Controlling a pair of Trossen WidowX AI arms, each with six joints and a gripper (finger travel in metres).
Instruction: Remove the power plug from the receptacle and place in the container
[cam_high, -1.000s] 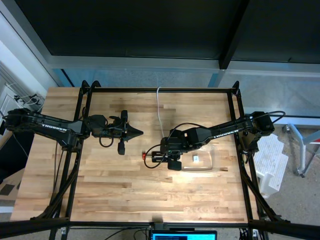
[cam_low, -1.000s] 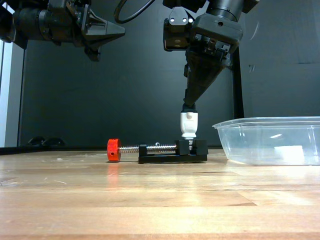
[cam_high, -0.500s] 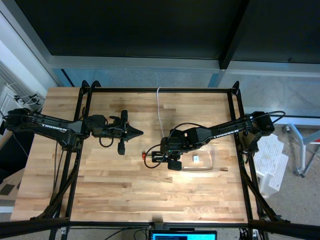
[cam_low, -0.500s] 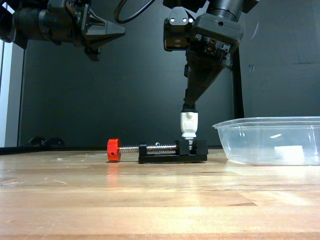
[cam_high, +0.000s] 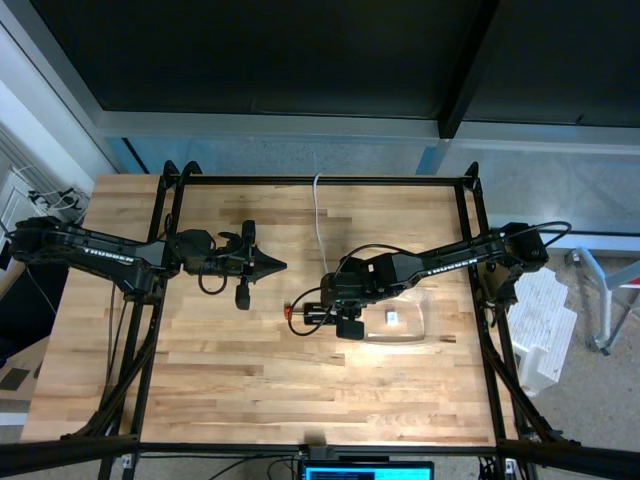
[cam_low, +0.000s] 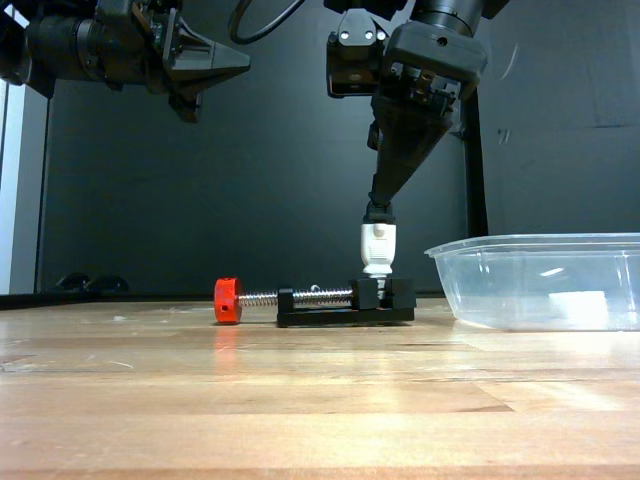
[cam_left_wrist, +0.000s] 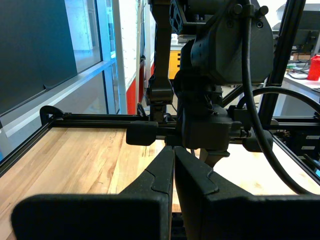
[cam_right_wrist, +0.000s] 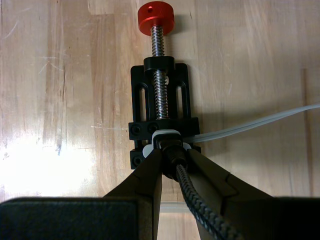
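Observation:
The receptacle (cam_low: 345, 300), a black block with a red knob (cam_low: 227, 300), lies on the table with its white socket (cam_low: 377, 248) standing upright. My right gripper (cam_low: 378, 208) points straight down over it, shut on the small black power plug (cam_right_wrist: 172, 154), which sits at the top of the socket. A braided black cable (cam_right_wrist: 195, 205) runs from the plug back between the fingers. The clear container (cam_low: 540, 280) stands just right of the receptacle (cam_high: 315, 312) and holds only its white label (cam_high: 393, 318). My left gripper (cam_high: 275, 266) hovers high over the table's left half, shut and empty.
A white cable (cam_high: 320, 225) runs from the receptacle toward the table's far edge. A black frame rail (cam_high: 320, 180) borders the wooden table. The container (cam_high: 405, 320) lies close beside the right arm's wrist.
My right gripper has risen slightly, and the black plug stands a little higher above the white socket. The left arm has not moved.

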